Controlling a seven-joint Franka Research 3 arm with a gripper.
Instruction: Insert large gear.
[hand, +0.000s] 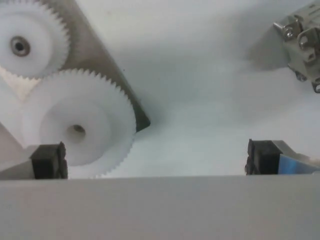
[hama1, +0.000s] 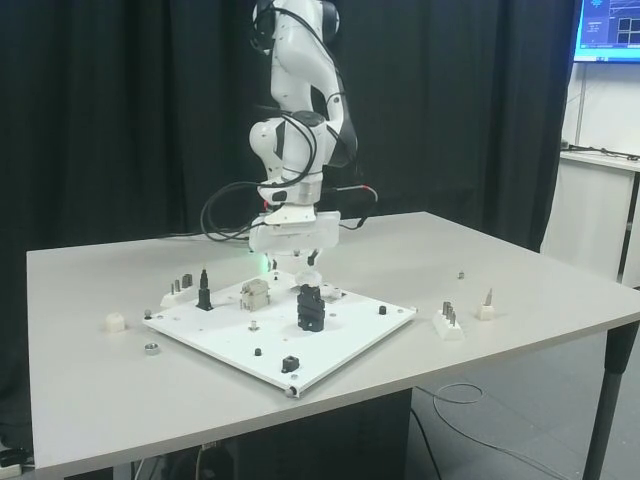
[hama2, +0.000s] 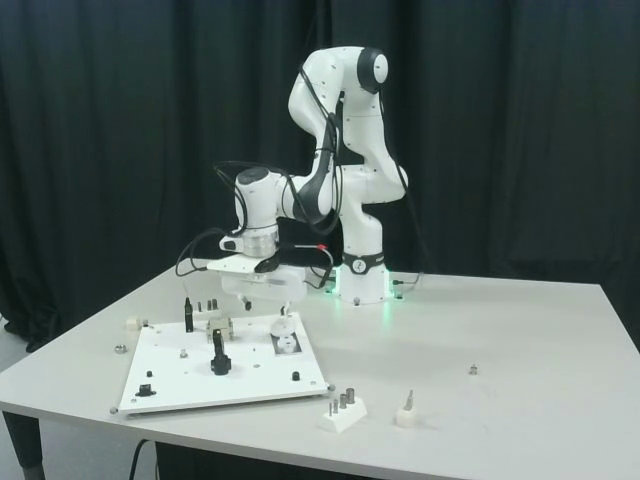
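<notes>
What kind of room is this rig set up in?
Probably a robotics lab or test cell: black curtains hang behind the grey table, a white assembly board carries small fixtures, and a wall monitor glows in the corner.

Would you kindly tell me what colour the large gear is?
White, toothed all round; the large gear shows best in the wrist view.

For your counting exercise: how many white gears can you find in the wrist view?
2. One white gear sits on the grey plate with a pin through its hub. The large gear meshes with it, beside one finger of the open hand. More may be hidden.
</notes>
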